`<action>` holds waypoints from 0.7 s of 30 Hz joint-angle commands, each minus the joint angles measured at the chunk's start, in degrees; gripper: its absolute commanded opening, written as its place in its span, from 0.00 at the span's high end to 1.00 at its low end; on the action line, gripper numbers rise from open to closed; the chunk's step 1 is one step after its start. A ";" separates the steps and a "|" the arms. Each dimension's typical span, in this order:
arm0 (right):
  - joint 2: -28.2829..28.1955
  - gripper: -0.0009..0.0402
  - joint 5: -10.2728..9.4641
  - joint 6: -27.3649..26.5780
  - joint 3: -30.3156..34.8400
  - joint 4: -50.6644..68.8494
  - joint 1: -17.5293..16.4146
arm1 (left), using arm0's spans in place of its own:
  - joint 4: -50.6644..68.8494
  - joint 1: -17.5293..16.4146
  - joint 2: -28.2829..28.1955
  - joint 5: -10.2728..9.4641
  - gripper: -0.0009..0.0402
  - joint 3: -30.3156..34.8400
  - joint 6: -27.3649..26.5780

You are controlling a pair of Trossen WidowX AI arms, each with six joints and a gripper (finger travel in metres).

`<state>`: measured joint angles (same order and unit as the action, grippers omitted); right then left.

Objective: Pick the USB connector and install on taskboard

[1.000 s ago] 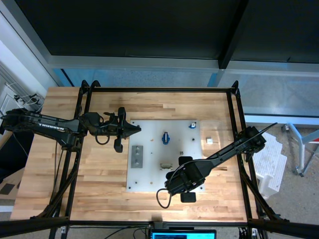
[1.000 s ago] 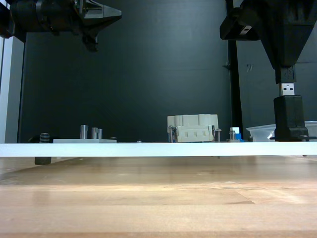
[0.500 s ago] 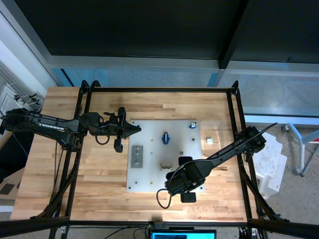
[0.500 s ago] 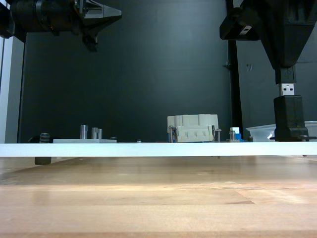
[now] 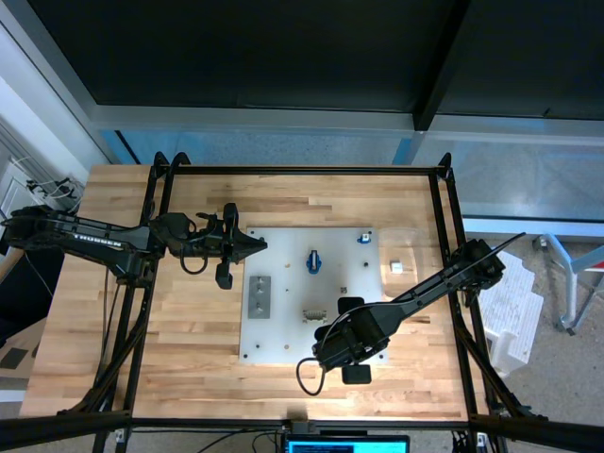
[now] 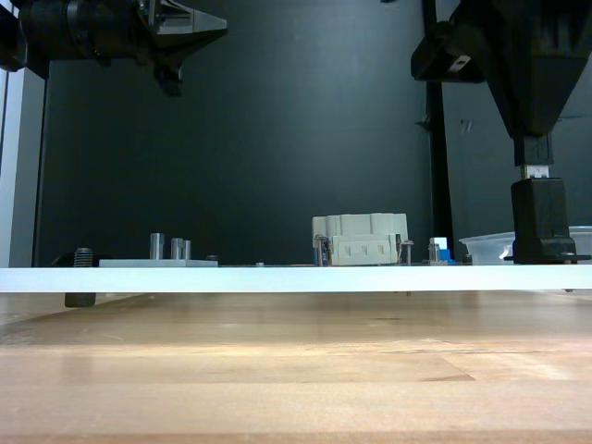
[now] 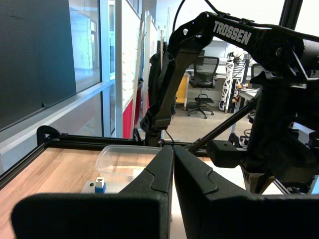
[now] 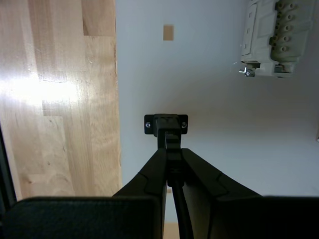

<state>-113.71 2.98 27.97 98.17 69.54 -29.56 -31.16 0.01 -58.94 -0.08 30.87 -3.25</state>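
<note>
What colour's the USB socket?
Socket black, best in right wrist view. Right gripper holds plug at it; left gripper hovers far left.

A pale wooden plank table [image 5: 123,321] ringed by a black metal frame [image 5: 302,171] bears a large flat white square plate [image 5: 283,330] and, off its far right corner, a small clear plastic tray [image 7: 119,157]. The left gripper [image 5: 260,244] hangs closed by the plate's far left corner. The right gripper [image 6: 535,125], clamping a black USB connector [image 6: 535,153], stands over its near edge.

I count two grippers: the left gripper [image 7: 173,148], pinched closed and well away from the right gripper [image 8: 170,152], which clamps the one USB connector [image 6: 536,171]. Directly below it is one black socket [image 8: 166,123]. There is one each of the taskboard [image 5: 340,255], grey block [image 5: 259,296], blue fitting [image 5: 313,261], multi-pin connector [image 5: 312,315] and clear tray [image 7: 107,152].
</note>
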 commanded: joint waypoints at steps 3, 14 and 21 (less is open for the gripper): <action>-0.17 0.98 -0.33 -0.02 -2.16 -2.29 -0.04 | -0.02 -0.02 -0.02 0.02 0.98 0.02 0.02; -0.17 0.98 -0.61 -0.15 -2.56 -3.17 -0.11 | -0.02 0.00 -0.02 0.02 0.98 0.00 0.02; 0.13 0.98 -0.68 -0.07 -2.56 -3.43 -0.11 | -0.02 -0.02 -0.02 0.02 0.98 0.00 0.02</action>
<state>-113.47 2.39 27.77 95.68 66.50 -29.63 -31.18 0.01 -58.94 -0.08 30.87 -3.25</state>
